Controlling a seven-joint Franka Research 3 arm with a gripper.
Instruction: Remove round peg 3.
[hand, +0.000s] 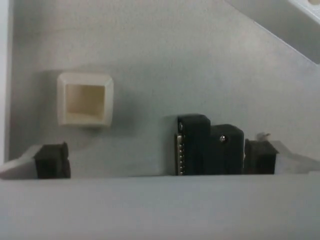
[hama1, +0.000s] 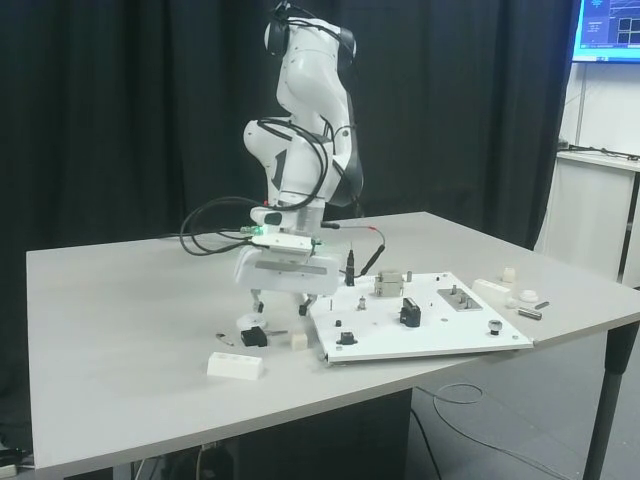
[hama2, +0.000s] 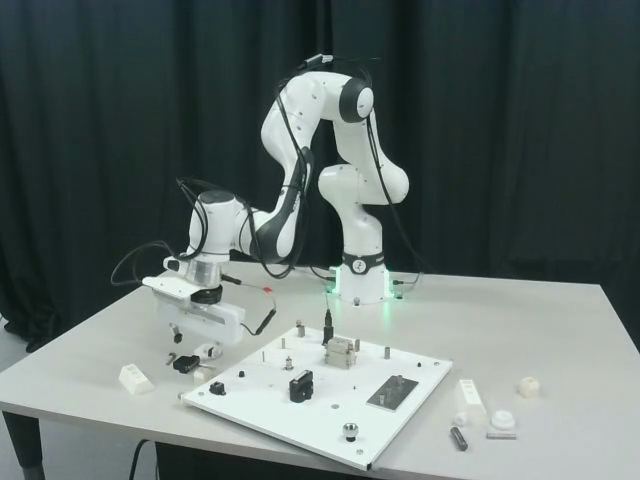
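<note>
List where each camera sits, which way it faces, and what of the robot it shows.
Wrist view: on the arm's wrist, facing down at the grey table; shows both fingertips, a black connector and a white square cup.
First room view: off one table side; shows the whole arm from behind.
Second room view: opposite, facing the arm's base.
Both room views share the white board.

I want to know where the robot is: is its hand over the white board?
No, the gripper hangs over the grey table, beside the white board.

One white board (hama2: 400, 420), one black connector (hand: 209, 145), one hollow white square cap (hand: 85, 98), one white block (hama2: 135, 378), one arm (hama2: 300, 150), one grey table (hama2: 560, 330).
</note>
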